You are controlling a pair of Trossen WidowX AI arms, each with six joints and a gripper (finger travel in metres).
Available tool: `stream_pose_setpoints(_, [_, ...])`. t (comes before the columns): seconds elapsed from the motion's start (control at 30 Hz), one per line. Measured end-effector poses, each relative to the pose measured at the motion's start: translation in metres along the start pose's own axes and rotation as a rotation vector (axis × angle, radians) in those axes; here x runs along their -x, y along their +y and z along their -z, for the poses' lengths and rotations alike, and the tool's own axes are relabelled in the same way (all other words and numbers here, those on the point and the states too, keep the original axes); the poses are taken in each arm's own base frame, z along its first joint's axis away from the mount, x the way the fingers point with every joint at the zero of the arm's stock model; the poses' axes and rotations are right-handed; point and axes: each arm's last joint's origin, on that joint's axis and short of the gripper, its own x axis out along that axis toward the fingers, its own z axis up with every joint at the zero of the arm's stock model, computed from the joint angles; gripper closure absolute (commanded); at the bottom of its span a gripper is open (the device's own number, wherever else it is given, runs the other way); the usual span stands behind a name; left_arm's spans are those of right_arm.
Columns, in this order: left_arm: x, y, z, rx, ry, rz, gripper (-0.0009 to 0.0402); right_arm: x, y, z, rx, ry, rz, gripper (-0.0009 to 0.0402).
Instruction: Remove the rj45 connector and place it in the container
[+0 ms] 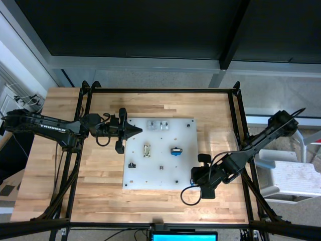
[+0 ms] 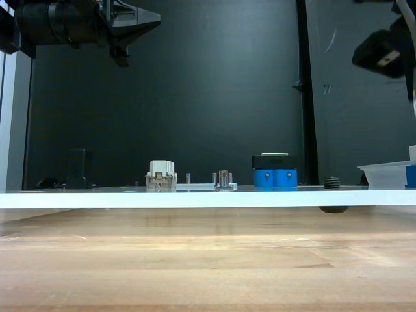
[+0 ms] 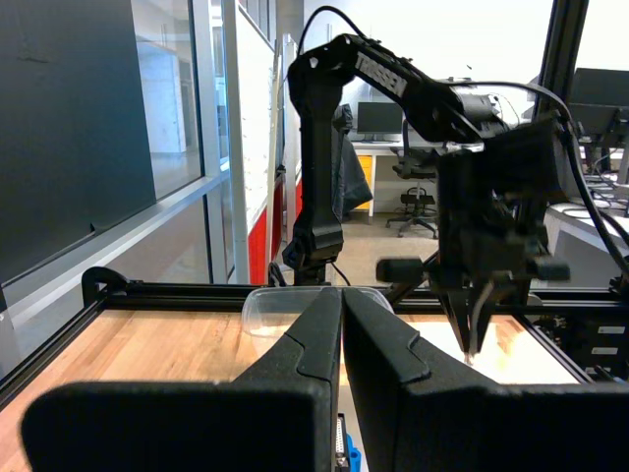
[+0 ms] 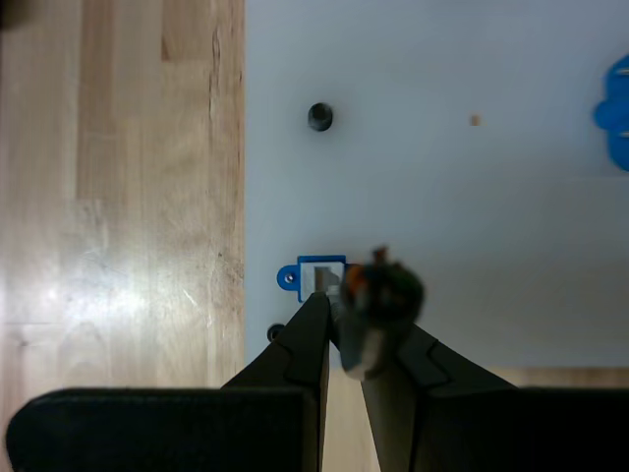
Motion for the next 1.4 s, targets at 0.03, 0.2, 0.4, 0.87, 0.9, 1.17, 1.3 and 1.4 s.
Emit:
stream_pose_setpoints(0.03, [0.0,0.0,0.0,0.0,0.0,0.0,0.0392,0.005,-0.002,0.0,-0.002,-0.005,-0.003,0.0393])
stream_pose_setpoints(0.2, [0.0,0.0,0.0,0.0,0.0,0.0,0.0392,0.028,-0.015,0.004,-0.023,-0.017,-0.009,0.0393])
stream_pose_setpoints(0.4, [0.0,0.0,0.0,0.0,0.0,0.0,0.0392,0.047,-0.039,0.007,-0.061,-0.006,0.023,0.0393])
stream_pose_setpoints(0.87, [0.0,0.0,0.0,0.0,0.0,0.0,0.0392,0.054,-0.089,0.044,-0.068,0.053,0.081,0.0393])
stream_pose_setpoints(0.9, [0.0,0.0,0.0,0.0,0.0,0.0,0.0392,0.053,-0.092,0.049,-0.075,0.057,0.081,0.0393])
stream_pose_setpoints(1.17, [0.0,0.0,0.0,0.0,0.0,0.0,0.0392,0.056,-0.11,0.076,-0.097,0.076,0.097,0.0393])
stream_pose_setpoints(1.3, [0.0,0.0,0.0,0.0,0.0,0.0,0.0392,0.06,-0.116,0.088,-0.099,0.091,0.106,0.0393])
stream_pose_setpoints(1.4, [0.0,0.0,0.0,0.0,0.0,0.0,0.0392,0.062,-0.12,0.095,-0.097,0.106,0.113,0.0393])
